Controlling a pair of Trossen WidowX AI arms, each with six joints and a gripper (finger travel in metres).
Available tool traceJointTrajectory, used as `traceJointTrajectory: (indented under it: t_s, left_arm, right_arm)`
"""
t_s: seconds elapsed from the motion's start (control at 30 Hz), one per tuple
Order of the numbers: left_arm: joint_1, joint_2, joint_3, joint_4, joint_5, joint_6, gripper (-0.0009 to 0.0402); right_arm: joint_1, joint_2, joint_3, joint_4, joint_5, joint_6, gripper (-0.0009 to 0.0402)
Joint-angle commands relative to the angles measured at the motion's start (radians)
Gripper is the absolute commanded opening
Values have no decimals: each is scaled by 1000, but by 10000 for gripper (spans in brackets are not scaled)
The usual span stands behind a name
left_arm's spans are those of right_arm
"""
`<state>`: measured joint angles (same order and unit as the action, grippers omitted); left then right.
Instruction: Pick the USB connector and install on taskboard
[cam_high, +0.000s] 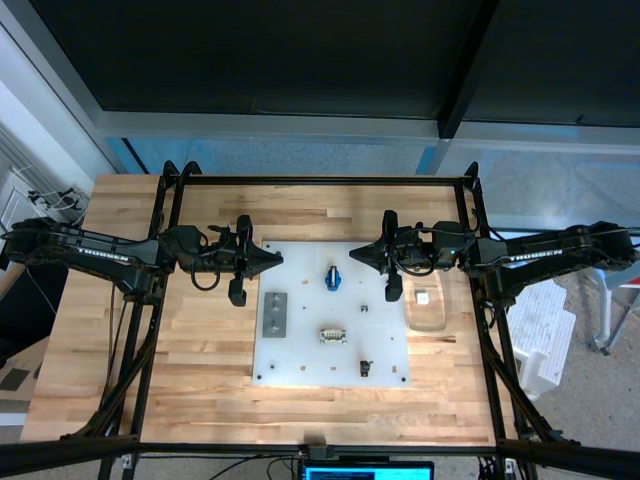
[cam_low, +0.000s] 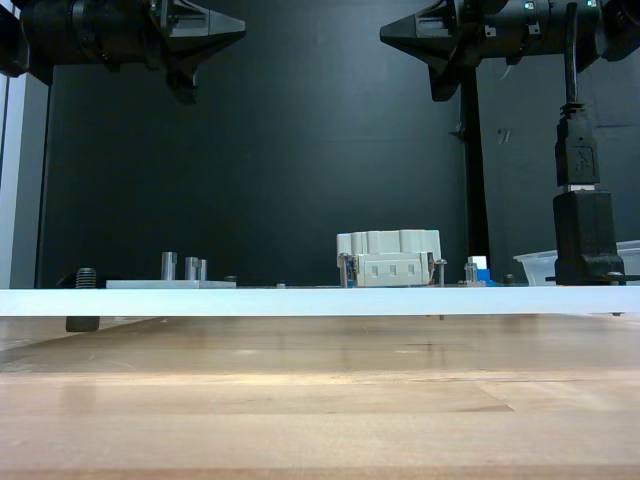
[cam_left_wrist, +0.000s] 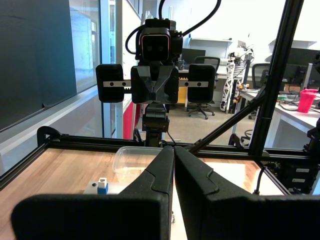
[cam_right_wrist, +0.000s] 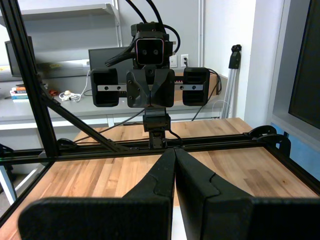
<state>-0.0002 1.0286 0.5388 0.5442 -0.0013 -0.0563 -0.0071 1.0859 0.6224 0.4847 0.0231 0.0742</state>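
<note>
Left gripper (cam_high: 274, 258) hovers high over the far left edge of the taskboard (cam_high: 300, 350), its fingers pressed together and holding nothing. Right gripper (cam_high: 355, 254) hovers opposite, over the board's far right part, likewise closed and empty. The USB connector (cam_low: 579, 160) stands upright at the board's near right, apparently in a black socket, well apart from both grippers. Its cable rises out of the low view. Likely risks: a gripper descending closed would knock the plug instead of grasping it. The cable could pull the plug askew, jamming it at the socket. A careless approach might clip the beige connector (cam_high: 333, 336) nearby.
</note>
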Motion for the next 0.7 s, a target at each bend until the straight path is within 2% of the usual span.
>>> traceJointTrajectory:
  t_s: [0.03,0.27,0.4,0.7]
  left_arm:
    - [0,0,0,0,0,0,0]
    - [0,0,0,0,0,0,0]
    - [0,0,0,0,0,0,0]
    - [0,0,0,0,0,0,0]
  right_arm:
    - [0,0,2,-1,2,5,0]
    - [1,0,2,-1,-1,7,0]
    - [0,0,2,0,-25,6,0]
    - [1,0,2,0,-25,6,0]
